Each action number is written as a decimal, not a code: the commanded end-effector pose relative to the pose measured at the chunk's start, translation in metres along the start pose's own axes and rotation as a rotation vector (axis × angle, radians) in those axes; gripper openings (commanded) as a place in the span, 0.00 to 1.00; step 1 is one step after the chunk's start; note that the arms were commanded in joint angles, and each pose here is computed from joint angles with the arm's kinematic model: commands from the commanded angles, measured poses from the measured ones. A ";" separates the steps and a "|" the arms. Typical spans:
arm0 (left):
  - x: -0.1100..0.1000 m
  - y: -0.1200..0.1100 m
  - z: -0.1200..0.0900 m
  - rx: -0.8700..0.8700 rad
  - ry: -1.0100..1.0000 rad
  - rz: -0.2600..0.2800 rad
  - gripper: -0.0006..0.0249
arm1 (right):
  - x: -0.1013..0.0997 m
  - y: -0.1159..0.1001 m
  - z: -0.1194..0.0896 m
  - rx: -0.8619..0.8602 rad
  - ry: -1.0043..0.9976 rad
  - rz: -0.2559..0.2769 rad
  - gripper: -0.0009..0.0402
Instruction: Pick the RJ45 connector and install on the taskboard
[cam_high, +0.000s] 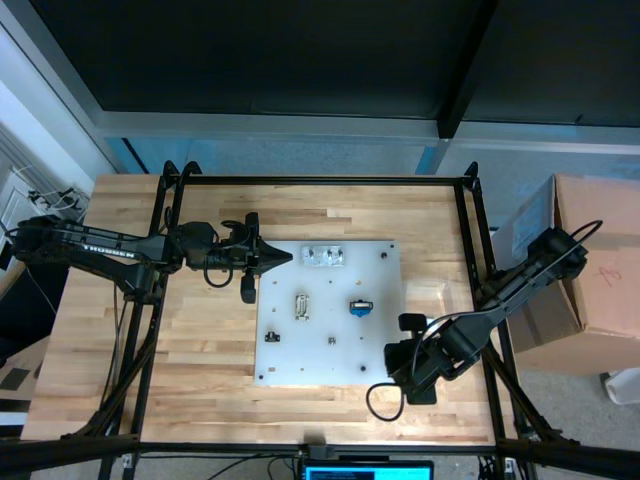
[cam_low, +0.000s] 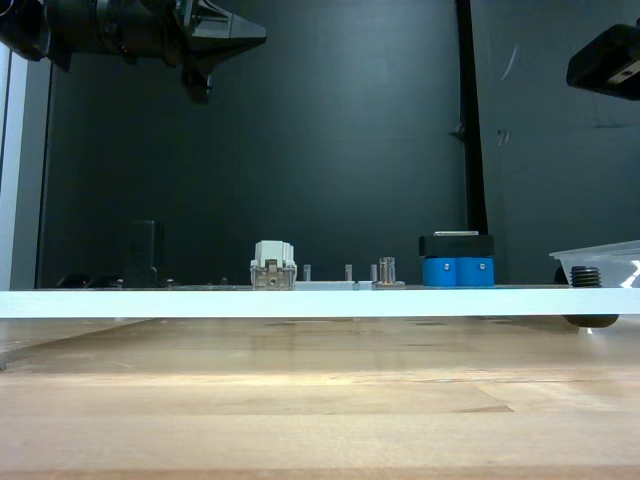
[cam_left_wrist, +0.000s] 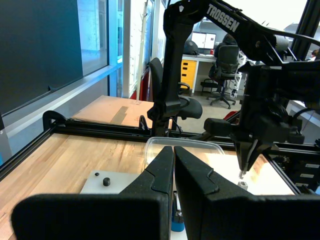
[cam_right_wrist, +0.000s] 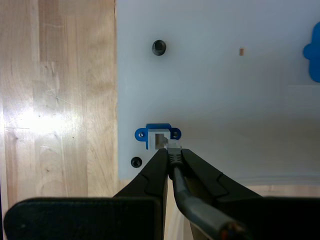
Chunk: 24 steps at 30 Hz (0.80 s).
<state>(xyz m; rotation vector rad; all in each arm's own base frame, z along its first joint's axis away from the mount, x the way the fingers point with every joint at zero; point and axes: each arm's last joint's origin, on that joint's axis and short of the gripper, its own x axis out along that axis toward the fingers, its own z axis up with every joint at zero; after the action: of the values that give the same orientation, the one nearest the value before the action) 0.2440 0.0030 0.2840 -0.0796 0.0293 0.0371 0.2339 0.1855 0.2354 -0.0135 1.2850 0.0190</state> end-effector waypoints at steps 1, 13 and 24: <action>0.000 0.000 0.000 0.000 0.000 0.000 0.03 | 0.002 0.002 0.002 0.000 0.013 0.010 0.02; 0.000 0.000 0.000 0.000 0.000 0.000 0.03 | 0.009 0.005 0.004 -0.016 0.013 0.013 0.02; 0.000 0.000 0.000 0.000 0.000 0.000 0.03 | 0.012 0.002 0.002 -0.015 0.025 0.003 0.02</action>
<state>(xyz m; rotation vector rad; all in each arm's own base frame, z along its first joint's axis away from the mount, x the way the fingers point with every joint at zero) 0.2440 0.0030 0.2839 -0.0796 0.0296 0.0371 0.2399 0.1884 0.2255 -0.0235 1.3064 0.0322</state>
